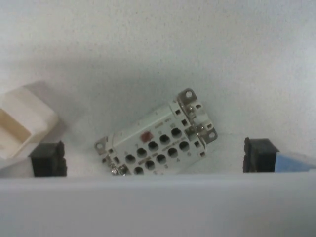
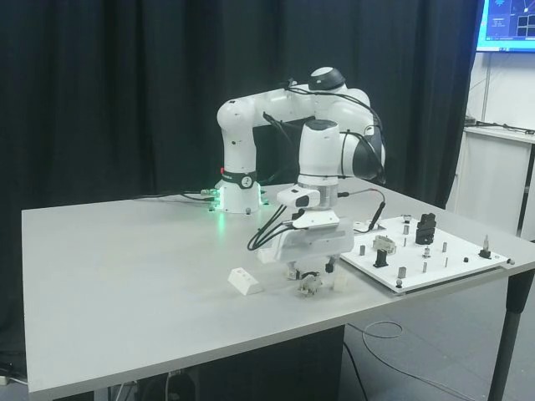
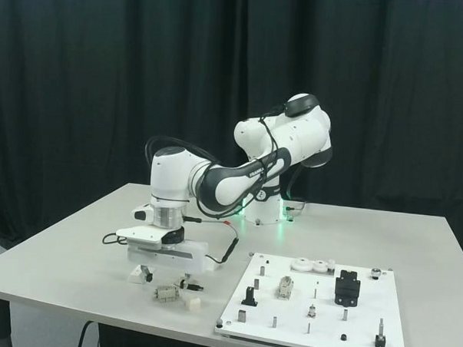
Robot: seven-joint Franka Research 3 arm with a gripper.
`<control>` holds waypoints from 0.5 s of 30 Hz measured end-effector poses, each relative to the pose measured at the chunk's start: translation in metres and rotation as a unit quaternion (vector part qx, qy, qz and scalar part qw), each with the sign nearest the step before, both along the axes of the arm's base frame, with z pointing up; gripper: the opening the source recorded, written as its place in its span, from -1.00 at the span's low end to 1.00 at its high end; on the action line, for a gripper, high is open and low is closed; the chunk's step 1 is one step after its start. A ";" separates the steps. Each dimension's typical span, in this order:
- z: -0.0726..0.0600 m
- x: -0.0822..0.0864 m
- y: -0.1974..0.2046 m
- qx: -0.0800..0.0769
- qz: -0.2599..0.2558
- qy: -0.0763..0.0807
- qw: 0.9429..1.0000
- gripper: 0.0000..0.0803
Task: Remove small gear.
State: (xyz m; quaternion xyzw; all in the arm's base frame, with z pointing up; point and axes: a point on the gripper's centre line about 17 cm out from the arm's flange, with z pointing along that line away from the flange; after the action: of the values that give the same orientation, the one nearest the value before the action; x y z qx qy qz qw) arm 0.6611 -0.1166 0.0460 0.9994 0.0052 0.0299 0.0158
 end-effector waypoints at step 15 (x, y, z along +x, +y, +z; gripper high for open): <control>0.001 0.001 0.001 0.000 0.002 0.000 1.000 0.99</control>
State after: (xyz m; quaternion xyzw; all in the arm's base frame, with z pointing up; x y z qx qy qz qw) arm 0.6625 -0.1152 0.0466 0.9994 0.0072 0.0304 0.0161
